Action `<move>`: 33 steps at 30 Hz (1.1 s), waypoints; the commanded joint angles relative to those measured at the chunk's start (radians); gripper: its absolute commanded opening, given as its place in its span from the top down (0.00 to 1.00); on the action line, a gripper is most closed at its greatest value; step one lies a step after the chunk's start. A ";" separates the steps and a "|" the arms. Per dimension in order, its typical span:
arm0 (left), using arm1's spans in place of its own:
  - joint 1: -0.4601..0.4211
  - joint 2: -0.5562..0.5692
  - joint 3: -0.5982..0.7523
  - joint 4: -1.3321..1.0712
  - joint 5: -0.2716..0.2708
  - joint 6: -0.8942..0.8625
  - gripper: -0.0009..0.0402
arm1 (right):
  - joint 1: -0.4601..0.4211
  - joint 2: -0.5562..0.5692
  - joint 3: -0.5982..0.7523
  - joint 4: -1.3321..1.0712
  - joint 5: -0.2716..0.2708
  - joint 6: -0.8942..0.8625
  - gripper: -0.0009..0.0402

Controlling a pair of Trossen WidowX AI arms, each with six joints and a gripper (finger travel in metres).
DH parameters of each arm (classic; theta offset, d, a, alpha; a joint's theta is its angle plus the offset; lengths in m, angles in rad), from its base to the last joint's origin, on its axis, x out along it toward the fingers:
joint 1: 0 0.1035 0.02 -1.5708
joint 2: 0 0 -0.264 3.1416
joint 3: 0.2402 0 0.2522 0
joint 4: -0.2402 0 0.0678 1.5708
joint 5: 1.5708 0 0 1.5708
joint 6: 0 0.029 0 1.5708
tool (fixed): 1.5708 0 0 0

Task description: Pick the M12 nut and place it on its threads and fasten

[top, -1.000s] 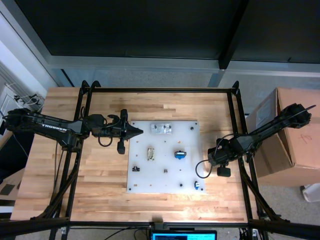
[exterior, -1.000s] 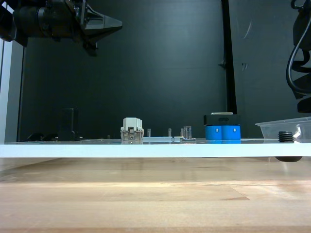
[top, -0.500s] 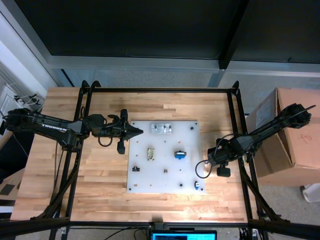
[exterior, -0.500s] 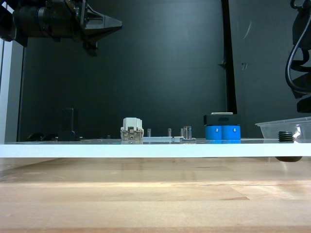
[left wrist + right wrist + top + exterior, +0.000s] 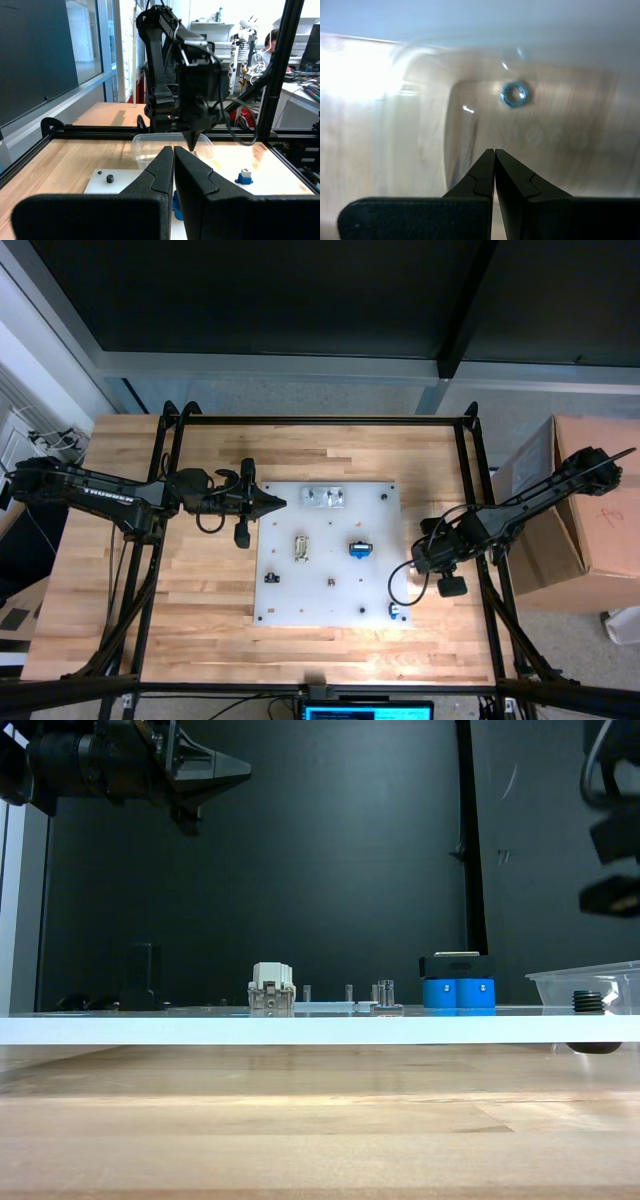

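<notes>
Both pinched empty: left gripper (image 5: 283, 503) above board (image 5: 300, 592); right gripper (image 5: 494, 151) above nut's (image 5: 515, 94) tray (image 5: 550, 986).

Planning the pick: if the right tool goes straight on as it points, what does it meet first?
Likely the floor of the clear tray, beside the M12 nut lying free there; depth unclear. Right tool is shut and empty above the tray; left tool, shut, hangs over the board's left edge.

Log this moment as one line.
nut: lying free in tray | stud: bare | right gripper: over tray, shut, empty | left gripper: raised over board's left edge, shut, empty
</notes>
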 commanded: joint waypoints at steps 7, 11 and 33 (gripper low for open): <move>0.000 0.000 0.000 0.000 0.000 0.000 0.98 | -0.020 0.125 0.057 0.014 0.052 -0.124 0.93; 0.000 0.000 0.000 0.000 0.000 0.000 0.98 | -0.023 0.160 0.069 0.025 0.051 -0.257 0.82; 0.000 0.000 0.000 0.000 0.000 0.000 0.98 | -0.046 0.240 0.067 0.099 0.054 0.220 0.52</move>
